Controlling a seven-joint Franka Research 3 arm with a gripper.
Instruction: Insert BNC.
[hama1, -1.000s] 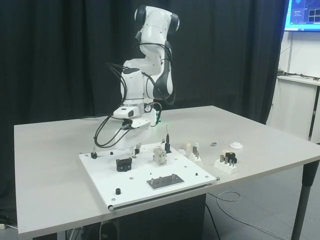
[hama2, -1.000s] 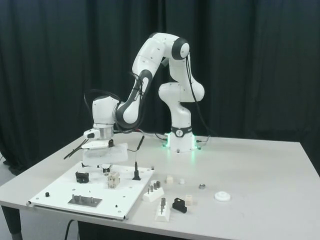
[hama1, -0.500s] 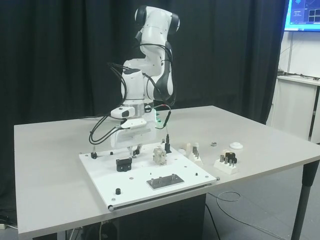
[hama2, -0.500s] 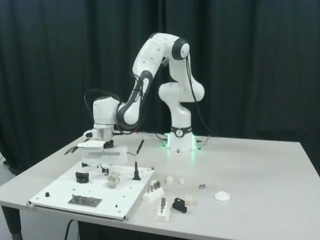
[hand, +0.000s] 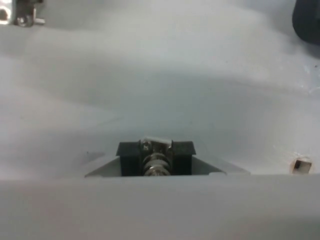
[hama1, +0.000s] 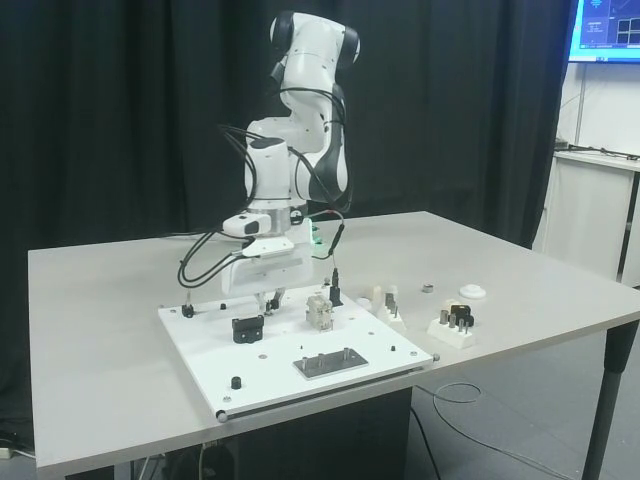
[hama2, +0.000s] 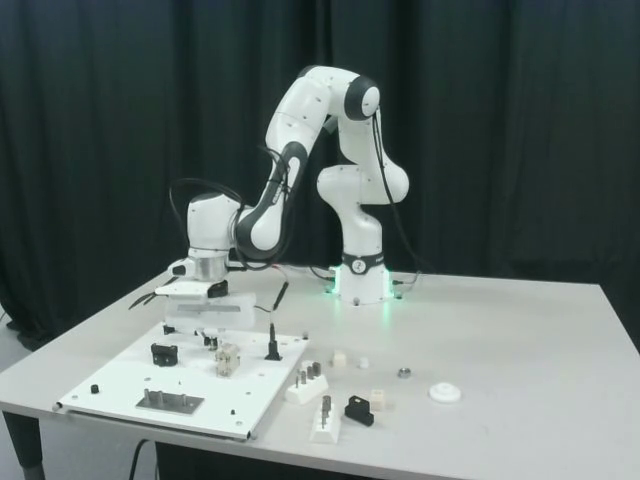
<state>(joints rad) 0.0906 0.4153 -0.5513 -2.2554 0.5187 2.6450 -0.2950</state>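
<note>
A: Taking the white board (hama1: 290, 345) as the landmark and going near to far in the first room view, what's on it?

B: At the near edge, a small black knob (hama1: 236, 383). Behind that, a grey metal plate with two pegs (hama1: 327, 362). Further in sit a black block (hama1: 247, 328) and a small pale block fixture (hama1: 319, 310), with a black upright post (hama1: 336, 290) just beyond. Over the far part of the board hangs the gripper (hama1: 268, 297).

A: Is it holding the BNC?

B: It looks so. In the wrist view a ribbed metal connector, the BNC plug (hand: 156, 161), sits between the black fingers (hand: 129, 159), which seem to be closed against it. The room views hide the fingertips, so that is a judgement from the wrist alone.

A: And the socket?

B: I can't pick it out for sure. I judge it to be somewhere on the far half of the board, under or near the gripper.

A: How to do this step well?

B: Keep the plug upright and centred over the socket, lower it slowly, and expect a twist to lock the bayonet. Pressing down at a tilt would jam it.

A: Anything off the board?

B: White holders with pegs (hama1: 452, 325) stand to the side of it, on the grey table (hama1: 100, 300).
</note>
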